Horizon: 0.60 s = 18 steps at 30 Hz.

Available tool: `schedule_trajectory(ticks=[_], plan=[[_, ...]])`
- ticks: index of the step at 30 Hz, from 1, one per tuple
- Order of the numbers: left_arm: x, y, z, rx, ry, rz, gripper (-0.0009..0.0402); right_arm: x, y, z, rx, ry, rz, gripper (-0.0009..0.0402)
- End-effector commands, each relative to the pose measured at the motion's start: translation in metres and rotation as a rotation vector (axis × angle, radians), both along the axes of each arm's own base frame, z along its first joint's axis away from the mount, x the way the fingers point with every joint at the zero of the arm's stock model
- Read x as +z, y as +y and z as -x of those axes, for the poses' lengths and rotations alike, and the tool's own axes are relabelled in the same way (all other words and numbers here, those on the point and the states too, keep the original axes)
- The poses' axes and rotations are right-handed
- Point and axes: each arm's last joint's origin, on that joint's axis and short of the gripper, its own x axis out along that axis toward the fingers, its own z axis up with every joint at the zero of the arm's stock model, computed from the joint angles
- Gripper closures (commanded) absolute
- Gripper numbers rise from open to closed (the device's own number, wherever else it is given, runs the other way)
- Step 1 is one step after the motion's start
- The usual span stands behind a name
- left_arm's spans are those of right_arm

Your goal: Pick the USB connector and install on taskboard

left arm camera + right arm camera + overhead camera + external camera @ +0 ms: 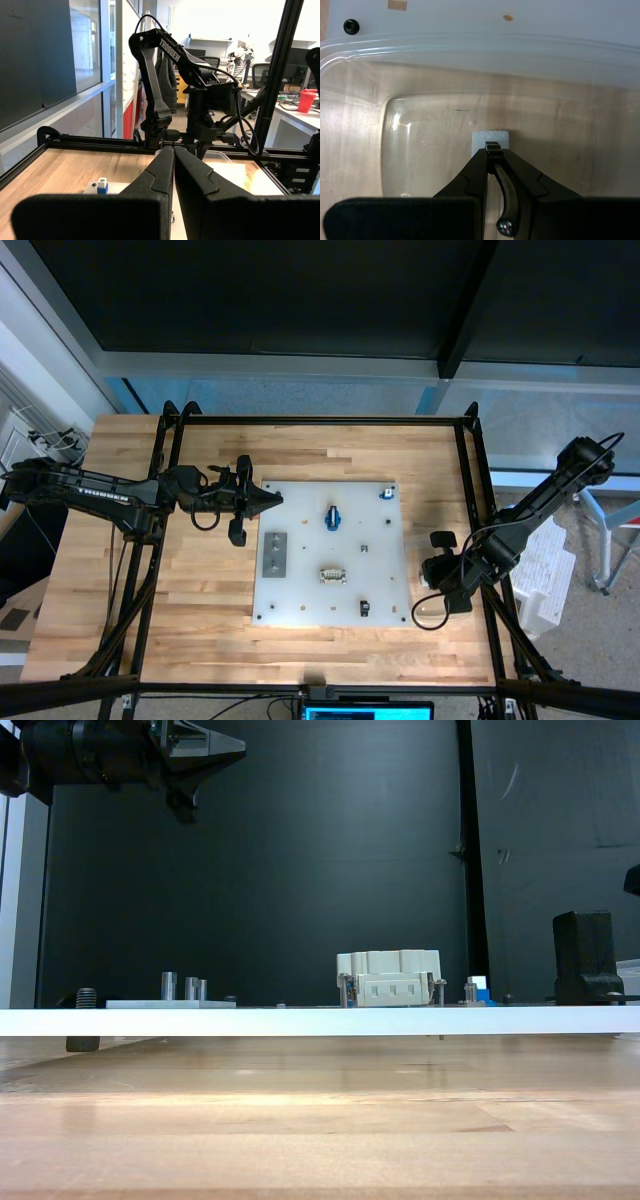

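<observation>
Right tool (492, 151) clenched on USB connector (492, 146) over tray (470, 45).
Left tool (272, 498) clenched, mid-left at taskboard (300, 530) edge; right arm (150, 75) reads "TROSSEN".

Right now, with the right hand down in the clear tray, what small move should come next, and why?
Probably lift the right hand straight up. It appears shut on the USB connector at the white block inside the clear tray, so it should clear the tray's wall before crossing to the taskboard. The left hand hovers shut over the taskboard's left edge.
</observation>
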Motion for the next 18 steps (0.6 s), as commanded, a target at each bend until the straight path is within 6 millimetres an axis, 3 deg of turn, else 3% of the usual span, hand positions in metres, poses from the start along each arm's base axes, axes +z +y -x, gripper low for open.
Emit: schedule_trajectory(ticks=[1, 11, 18], plan=[[0.000, 0.000, 0.000, 0.000, 0.000, 0.000, 0.0393, 0.003, -0.002, 0.003, 0.000, -0.008, 0.009, 0.0393], [0.000, 0.000, 0.000, 0.000, 0.000, 0.000, 0.0393, 0.012, -0.004, 0.005, 0.007, -0.014, 0.015, 0.0393], [0.000, 0.000, 0.000, 0.000, 0.000, 0.000, 0.0393, 0.034, -0.001, 0.000, 0.013, -0.032, 0.004, 0.0393]])
